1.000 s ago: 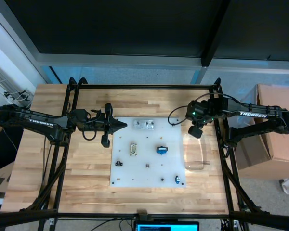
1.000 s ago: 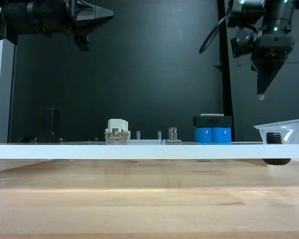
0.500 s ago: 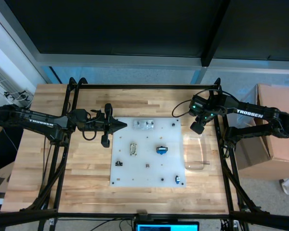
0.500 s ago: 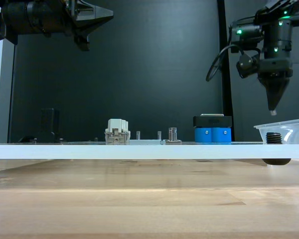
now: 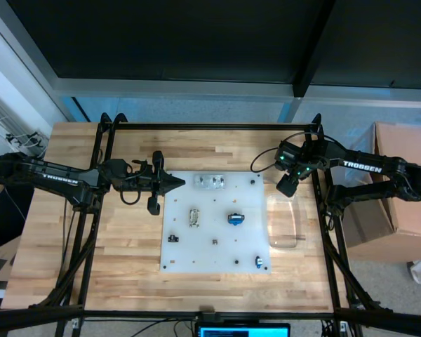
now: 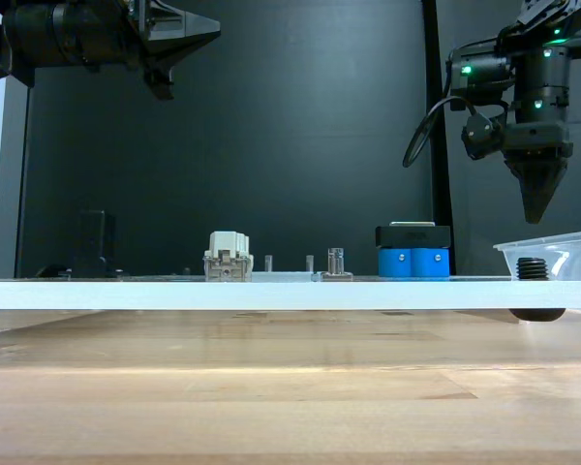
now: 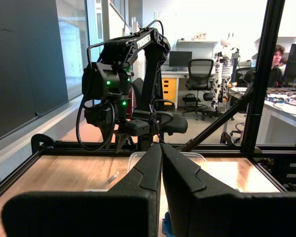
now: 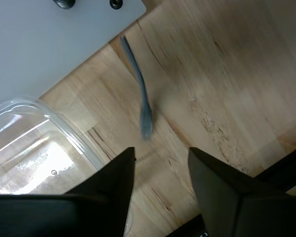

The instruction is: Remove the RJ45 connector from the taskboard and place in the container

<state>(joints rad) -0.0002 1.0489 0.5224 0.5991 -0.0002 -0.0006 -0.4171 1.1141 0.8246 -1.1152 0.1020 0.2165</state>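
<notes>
The RJ45 connector (image 8: 146, 123), a thin blue-grey lead with a plug at its end, shows blurred over the bare wood. It is between the white taskboard's (image 8: 39, 39) corner and the clear container's (image 8: 64, 133) rim, outside both and free of any gripper. I cannot tell whether it is lying or falling. My right gripper (image 8: 160, 163) is open just above it, and hangs past the board's far right corner (image 5: 286, 184), above the container (image 6: 562, 254). My left gripper (image 5: 175, 182) is shut and empty, high over the board's left edge (image 6: 208, 34).
On the taskboard (image 5: 196, 246) stand a white connector block (image 6: 228, 257), a small metal post (image 6: 335, 262) and a blue part (image 6: 412, 254). A black ribbed piece (image 6: 531, 267) lies in the container. A cardboard box (image 5: 400, 182) sits off the table's right side.
The right gripper came down and moved slightly away from the board. The small piece seen at its fingertips earlier is no longer there, and the connector is now free below the open fingers. The left arm is unmoved.
</notes>
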